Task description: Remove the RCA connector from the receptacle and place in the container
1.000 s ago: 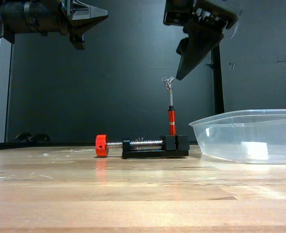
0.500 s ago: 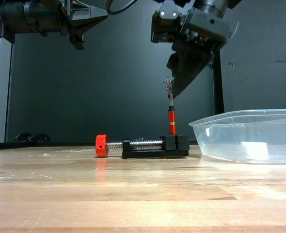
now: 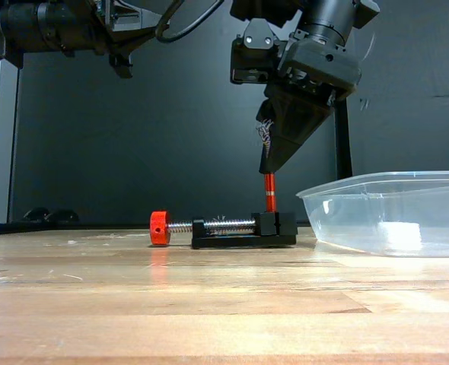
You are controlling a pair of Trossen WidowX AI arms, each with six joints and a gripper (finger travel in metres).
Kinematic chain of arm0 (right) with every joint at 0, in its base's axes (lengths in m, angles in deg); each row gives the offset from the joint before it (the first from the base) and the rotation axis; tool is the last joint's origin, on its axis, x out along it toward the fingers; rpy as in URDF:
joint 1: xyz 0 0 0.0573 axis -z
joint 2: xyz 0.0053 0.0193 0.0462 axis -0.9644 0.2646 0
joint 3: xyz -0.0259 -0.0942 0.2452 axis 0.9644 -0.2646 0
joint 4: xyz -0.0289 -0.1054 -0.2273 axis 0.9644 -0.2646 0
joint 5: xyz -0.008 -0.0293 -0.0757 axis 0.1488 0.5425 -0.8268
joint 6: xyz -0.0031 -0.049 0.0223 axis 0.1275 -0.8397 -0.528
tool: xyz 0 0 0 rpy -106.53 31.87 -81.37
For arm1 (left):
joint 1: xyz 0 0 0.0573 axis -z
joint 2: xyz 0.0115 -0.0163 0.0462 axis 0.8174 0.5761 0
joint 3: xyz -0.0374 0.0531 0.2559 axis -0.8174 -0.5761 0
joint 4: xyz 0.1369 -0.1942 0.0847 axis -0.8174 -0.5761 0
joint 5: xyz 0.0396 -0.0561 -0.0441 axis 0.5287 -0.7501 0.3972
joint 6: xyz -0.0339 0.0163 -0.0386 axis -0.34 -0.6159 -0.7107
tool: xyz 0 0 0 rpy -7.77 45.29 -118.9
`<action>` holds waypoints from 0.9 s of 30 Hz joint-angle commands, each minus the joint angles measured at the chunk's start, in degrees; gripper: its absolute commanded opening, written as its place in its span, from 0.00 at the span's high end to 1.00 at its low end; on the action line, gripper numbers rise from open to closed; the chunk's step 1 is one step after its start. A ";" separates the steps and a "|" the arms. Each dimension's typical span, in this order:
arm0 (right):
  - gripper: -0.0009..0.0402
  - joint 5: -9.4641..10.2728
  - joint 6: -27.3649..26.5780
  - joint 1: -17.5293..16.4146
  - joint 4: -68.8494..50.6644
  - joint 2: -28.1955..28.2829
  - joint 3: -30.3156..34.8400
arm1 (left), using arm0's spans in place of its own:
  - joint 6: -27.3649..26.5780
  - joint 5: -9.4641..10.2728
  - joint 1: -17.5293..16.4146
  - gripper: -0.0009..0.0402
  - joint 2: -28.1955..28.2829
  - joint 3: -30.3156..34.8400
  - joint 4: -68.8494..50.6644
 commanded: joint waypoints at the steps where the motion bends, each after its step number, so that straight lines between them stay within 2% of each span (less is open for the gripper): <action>1: 0.47 0.04 0.11 -0.02 1.05 -0.04 -1.36 | 0.00 0.00 -0.02 0.98 0.02 0.02 0.00; 18: 0.47 -0.02 0.09 0.02 3.54 -0.04 -2.56 | 0.00 0.00 0.00 0.98 0.02 0.02 0.00; 27: 0.61 -0.07 -0.07 0.13 4.11 -0.04 -3.19 | 0.00 0.00 -0.02 0.98 0.02 0.02 0.00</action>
